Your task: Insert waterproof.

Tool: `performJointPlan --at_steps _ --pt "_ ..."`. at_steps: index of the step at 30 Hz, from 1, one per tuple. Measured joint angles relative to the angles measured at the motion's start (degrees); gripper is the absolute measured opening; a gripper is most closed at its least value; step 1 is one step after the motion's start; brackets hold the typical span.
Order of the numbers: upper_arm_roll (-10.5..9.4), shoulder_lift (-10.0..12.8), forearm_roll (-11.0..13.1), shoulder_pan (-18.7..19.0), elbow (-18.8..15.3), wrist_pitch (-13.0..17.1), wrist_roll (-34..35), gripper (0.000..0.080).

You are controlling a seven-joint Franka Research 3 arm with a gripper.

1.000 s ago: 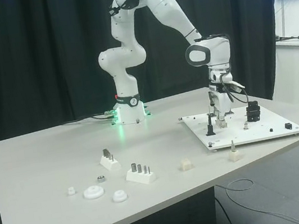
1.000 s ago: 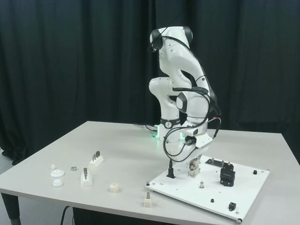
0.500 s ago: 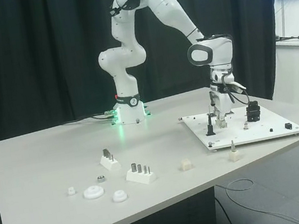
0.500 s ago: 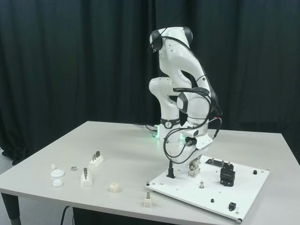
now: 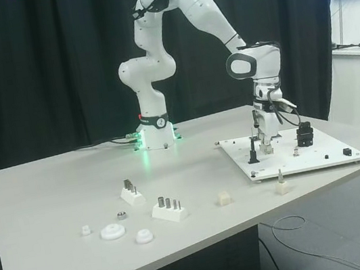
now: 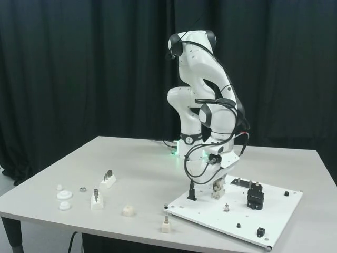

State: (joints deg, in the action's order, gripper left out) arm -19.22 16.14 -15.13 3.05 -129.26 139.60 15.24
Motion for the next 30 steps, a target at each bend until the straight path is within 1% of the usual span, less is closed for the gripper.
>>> performJointPlan --at_steps 18,30 --pt "-0.02 0.1 -3.6 0.6 0.0 -0.3 0.8 0.0617" --pt "-0.05 0.4 -4.3 0.7 0.0 -0.2 2.2 0.0617"
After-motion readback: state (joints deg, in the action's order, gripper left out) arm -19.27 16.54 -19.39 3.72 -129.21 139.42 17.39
